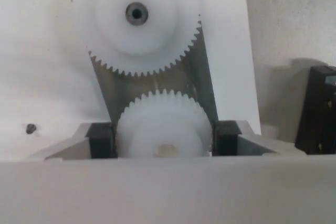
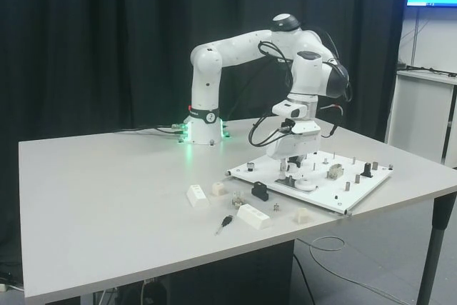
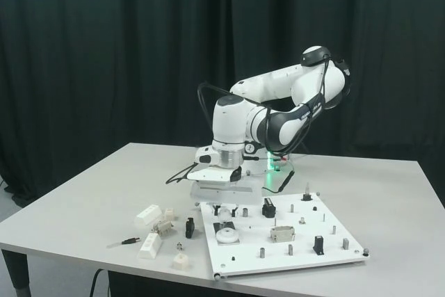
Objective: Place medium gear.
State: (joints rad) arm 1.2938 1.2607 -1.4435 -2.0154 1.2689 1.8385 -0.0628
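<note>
- I see one grey table (image 2: pixel 107 183), and the one white arm (image 3: pixel 278 88) is bolted on it, with green light at its base.
- One white board (image 3: pixel 278 259) lies flat on the table near the front edge, under the wrist of the arm. Several small pegs and black parts stand on it; I cannot count them surely.
- In the wrist view I count two white gears. The large gear (image 1: pixel 137 19) sits flat on the board, with a dark hole in its middle.
- The medium gear (image 1: pixel 163 127) is the second one. It is between the two black fingers (image 1: pixel 101 140) of the gripper (image 1: pixel 164 141), one finger on each side, and both seem to touch it, so the gripper is clamped on this gear. Its teeth are just beside the teeth of the large gear; if they touch, I cannot tell.
- Beside the board, on the bare table, I count two white blocks (image 3: pixel 148 214), one lying near each other's end, well apart from the gripper.
- One small black tool (image 2: pixel 226 222) lies on the table near these blocks.
- One small dark screw (image 1: pixel 31 128) shows on the board in the wrist view.
</note>
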